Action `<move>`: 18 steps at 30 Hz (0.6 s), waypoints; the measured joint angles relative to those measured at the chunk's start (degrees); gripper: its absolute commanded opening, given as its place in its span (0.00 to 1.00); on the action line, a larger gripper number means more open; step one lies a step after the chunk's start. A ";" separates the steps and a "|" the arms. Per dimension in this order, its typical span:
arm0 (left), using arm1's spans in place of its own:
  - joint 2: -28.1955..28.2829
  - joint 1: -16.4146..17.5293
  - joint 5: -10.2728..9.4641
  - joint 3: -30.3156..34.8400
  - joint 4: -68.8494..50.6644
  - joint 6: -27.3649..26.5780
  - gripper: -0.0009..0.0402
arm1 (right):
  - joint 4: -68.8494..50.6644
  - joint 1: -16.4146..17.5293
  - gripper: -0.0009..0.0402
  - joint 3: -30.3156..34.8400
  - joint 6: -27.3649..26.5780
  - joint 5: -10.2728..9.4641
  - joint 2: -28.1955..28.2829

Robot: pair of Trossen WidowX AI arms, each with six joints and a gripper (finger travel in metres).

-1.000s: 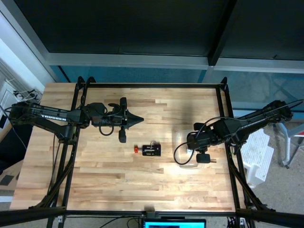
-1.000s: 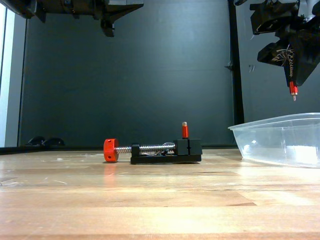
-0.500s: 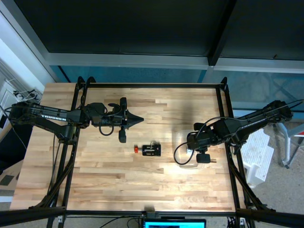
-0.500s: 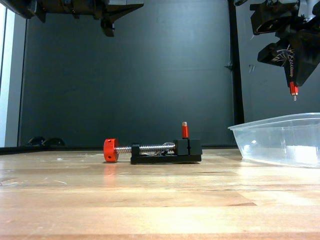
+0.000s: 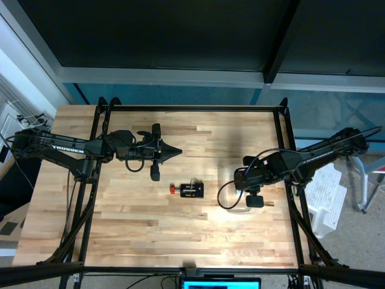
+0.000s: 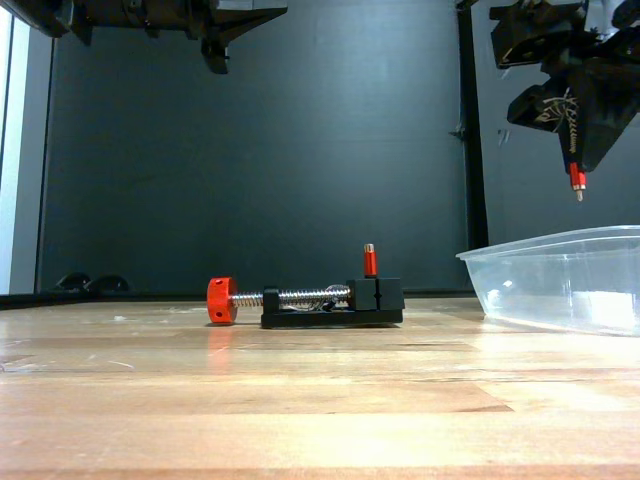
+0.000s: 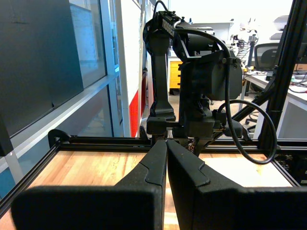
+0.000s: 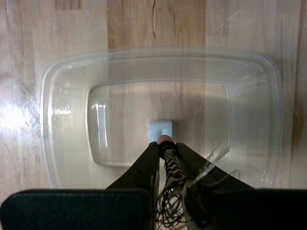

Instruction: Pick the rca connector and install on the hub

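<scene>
— One rca connector is seen; where is it held?
— It is pinched between the fingers of the right gripper, which are closed onto it. Its red sleeve and silvery tip are pointed down past the fingertips, and thin wires are seen trailing back from it.
— What is found beneath those fingers?
— The clear tray is set directly below, apart from the tip. A white cube is lying in it, in line with the plug.
— And the hub?
— It is laid on the table, well apart from the right fingers, toward the left arm's side. Its red knob is turned away from them, and a red upright plug is seated on it.
— The left gripper?
— It is held high, well apart from the hub, with its fingers pressed together on nothing.
</scene>
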 measured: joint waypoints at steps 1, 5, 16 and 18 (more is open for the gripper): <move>0.00 0.00 0.00 0.00 -0.02 0.00 0.02 | 0.11 -0.09 0.02 0.15 0.00 0.02 0.24; 0.00 0.00 0.00 0.00 -0.02 0.00 0.02 | 0.83 -0.37 0.02 0.59 0.00 0.02 1.40; 0.00 0.00 0.00 0.00 0.00 0.00 0.02 | 2.49 -1.07 0.02 3.76 -0.02 0.31 5.40; 0.00 0.00 0.00 0.00 0.00 -0.02 0.02 | 2.60 -1.36 0.02 4.44 -0.04 0.39 6.21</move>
